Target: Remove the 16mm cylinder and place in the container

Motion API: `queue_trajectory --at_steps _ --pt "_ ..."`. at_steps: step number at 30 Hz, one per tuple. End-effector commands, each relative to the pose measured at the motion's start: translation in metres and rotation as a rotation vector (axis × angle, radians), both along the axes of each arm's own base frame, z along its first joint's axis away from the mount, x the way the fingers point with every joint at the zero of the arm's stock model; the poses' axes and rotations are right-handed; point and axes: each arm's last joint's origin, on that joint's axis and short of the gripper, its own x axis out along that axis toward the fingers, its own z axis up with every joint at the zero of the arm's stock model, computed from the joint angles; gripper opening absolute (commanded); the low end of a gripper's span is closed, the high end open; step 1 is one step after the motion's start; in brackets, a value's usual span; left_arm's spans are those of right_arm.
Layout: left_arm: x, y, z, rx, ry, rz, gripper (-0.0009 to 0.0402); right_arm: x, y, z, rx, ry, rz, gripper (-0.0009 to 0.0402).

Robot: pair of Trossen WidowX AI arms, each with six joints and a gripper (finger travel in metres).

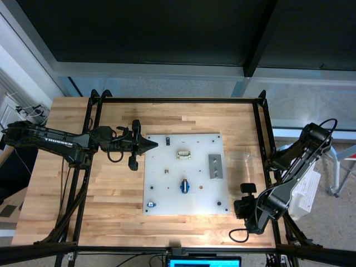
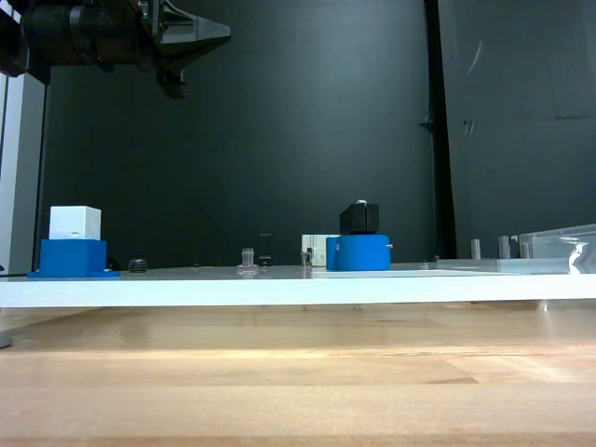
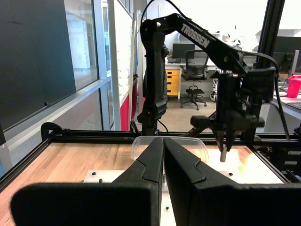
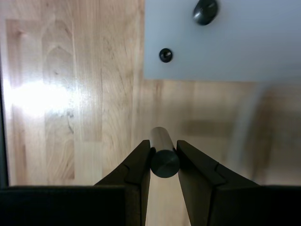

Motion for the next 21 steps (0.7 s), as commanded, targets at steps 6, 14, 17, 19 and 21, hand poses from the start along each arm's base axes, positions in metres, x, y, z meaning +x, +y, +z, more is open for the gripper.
queue_trajectory --at_steps 6,14,17,19,21 --pt "0.000 0.000 0.000 0.000 0.000 0.000 0.0000 -0.006 -0.020 0.037 -0.002 0.001 -0.029 0.0000" --pt "0.000 0.000 0.000 0.000 0.000 0.000 0.0000 -0.007 -0.043 0.050 -0.029 -0.008 -0.049 0.0000" --pt "0.000 0.000 0.000 0.000 0.000 0.000 0.0000 -0.005 -0.051 0.053 -0.055 -0.025 -0.072 0.0000" --pt "0.000 0.000 0.000 0.000 0.000 0.000 0.0000 -0.002 -0.057 0.055 -0.066 -0.040 -0.080 0.0000" --pt "0.000 0.000 0.000 0.000 0.000 0.000 0.0000 0.001 -0.064 0.055 -0.072 -0.042 -0.088 0.0000"
